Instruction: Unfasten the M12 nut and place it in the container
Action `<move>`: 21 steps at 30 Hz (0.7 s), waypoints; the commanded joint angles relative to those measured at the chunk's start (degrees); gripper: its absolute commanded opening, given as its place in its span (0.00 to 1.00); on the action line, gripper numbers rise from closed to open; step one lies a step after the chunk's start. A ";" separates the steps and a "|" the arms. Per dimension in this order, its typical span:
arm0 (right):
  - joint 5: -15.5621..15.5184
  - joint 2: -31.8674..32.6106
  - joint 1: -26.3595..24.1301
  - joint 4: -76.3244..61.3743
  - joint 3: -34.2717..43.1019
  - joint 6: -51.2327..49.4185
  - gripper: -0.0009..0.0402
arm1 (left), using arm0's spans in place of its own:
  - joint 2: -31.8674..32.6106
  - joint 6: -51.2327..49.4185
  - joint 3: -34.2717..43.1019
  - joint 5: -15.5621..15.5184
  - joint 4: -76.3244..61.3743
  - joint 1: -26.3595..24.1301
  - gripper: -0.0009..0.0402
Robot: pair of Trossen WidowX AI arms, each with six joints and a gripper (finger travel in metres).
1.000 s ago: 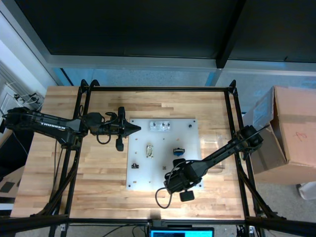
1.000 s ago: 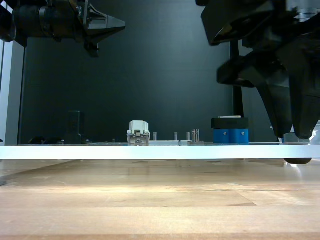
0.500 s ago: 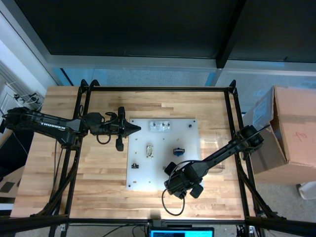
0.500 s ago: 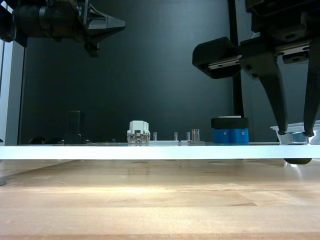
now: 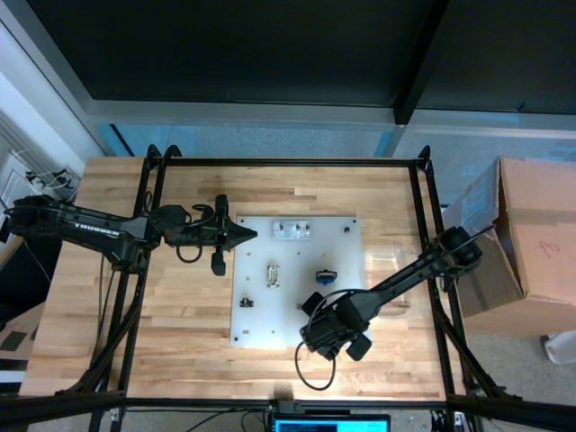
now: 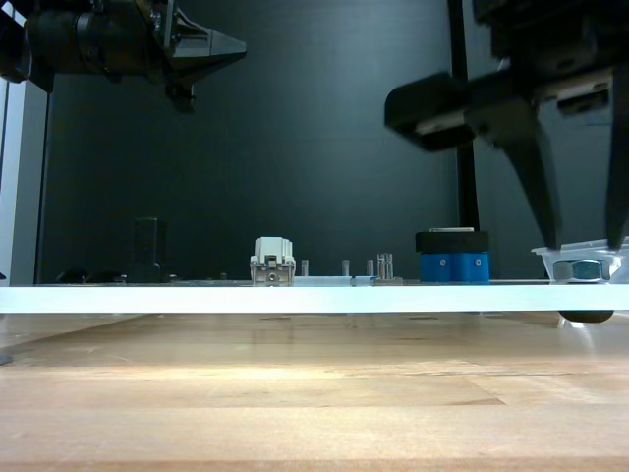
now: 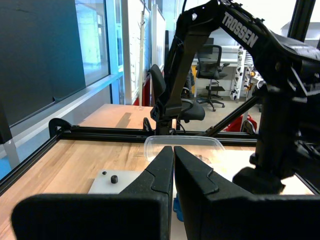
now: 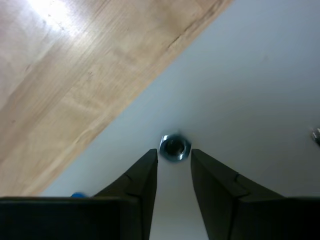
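Right gripper (image 6: 585, 246) crowds the nut (image 6: 580, 268) from above (stud apparently beneath); left gripper (image 6: 239, 44) hangs well clear.

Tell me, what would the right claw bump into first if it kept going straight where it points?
Most likely the silver nut, low on the white board right ahead of the open right claw, which might just straddle it. The left claw, shut, hangs high over the board's far left edge.

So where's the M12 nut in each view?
High: hidden under the right end effector.
Low: M12 nut on the white board, far right, beneath that open end effector.
Right wrist: just past the fingertips.
Left wrist: absent; left end effector, shut, hangs by the board's far left.
Shared: white board.
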 commanded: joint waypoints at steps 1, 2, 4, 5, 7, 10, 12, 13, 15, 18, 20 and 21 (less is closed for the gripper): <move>0.61 -1.55 0.02 -0.46 0.59 7.30 0.30 | 0.00 0.02 0.02 0.00 0.00 0.02 0.02; 0.61 -1.81 0.02 -0.63 0.70 10.84 0.30 | 0.00 0.00 0.02 0.00 0.00 0.00 0.02; 0.37 -2.27 0.02 -0.72 0.74 18.23 0.29 | 0.00 0.02 0.02 0.00 0.00 0.00 0.02; -0.09 -2.29 0.02 -0.72 0.74 21.46 0.28 | 0.00 0.02 0.02 0.00 0.00 0.02 0.02; -0.96 -2.29 0.09 -0.85 0.70 26.99 0.23 | 0.00 0.02 0.02 0.00 0.00 0.00 0.02; -1.33 -2.29 0.17 -0.72 0.28 33.44 0.10 | 0.00 0.02 0.02 0.00 0.00 0.00 0.02; -3.43 -2.25 0.24 -0.61 -0.02 35.91 0.01 | 0.00 0.00 0.02 0.00 0.00 0.00 0.02; -4.15 -2.25 0.24 -0.48 -0.24 37.31 0.02 | 0.00 0.00 0.02 0.00 0.00 0.02 0.02; -4.04 -2.25 0.24 -0.46 -0.63 40.74 0.04 | 0.00 0.02 0.02 0.00 0.00 0.00 0.02; -3.87 -2.25 0.31 0.48 -1.44 44.19 0.02 | 0.00 0.00 0.02 0.00 0.00 0.00 0.02; -3.87 -2.25 0.37 2.38 -2.49 47.01 0.02 | 0.00 0.02 0.02 0.00 0.00 0.02 0.02; -3.87 -2.25 0.39 3.26 -3.06 48.50 0.02 | 0.00 0.00 0.02 0.00 0.00 0.00 0.02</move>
